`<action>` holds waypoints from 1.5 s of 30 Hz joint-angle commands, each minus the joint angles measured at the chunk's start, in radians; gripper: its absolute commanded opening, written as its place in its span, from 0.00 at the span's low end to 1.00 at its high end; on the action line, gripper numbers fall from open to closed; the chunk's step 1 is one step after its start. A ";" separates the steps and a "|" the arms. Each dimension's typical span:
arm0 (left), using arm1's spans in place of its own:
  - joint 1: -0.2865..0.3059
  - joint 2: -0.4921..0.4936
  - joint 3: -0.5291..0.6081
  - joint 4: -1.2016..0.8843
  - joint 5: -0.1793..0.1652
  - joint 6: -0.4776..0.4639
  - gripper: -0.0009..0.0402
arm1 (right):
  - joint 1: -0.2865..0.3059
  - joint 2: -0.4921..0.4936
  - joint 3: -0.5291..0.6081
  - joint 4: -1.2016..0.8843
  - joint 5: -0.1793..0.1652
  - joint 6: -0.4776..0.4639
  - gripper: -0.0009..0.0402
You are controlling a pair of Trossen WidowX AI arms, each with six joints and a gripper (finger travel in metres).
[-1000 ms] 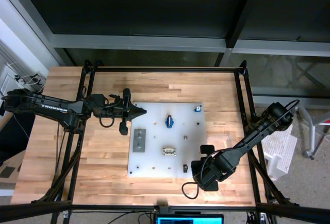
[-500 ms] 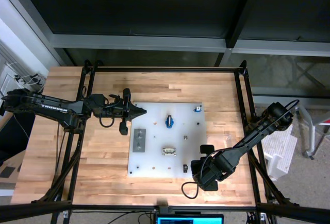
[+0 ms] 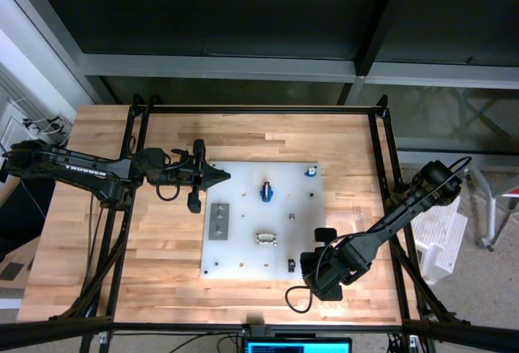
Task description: Pick the 16mm bar and install on taskboard
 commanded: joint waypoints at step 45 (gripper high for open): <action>0.000 0.000 0.000 0.000 0.000 0.000 0.02 | -0.006 0.001 -0.002 -0.010 -0.006 -0.014 0.03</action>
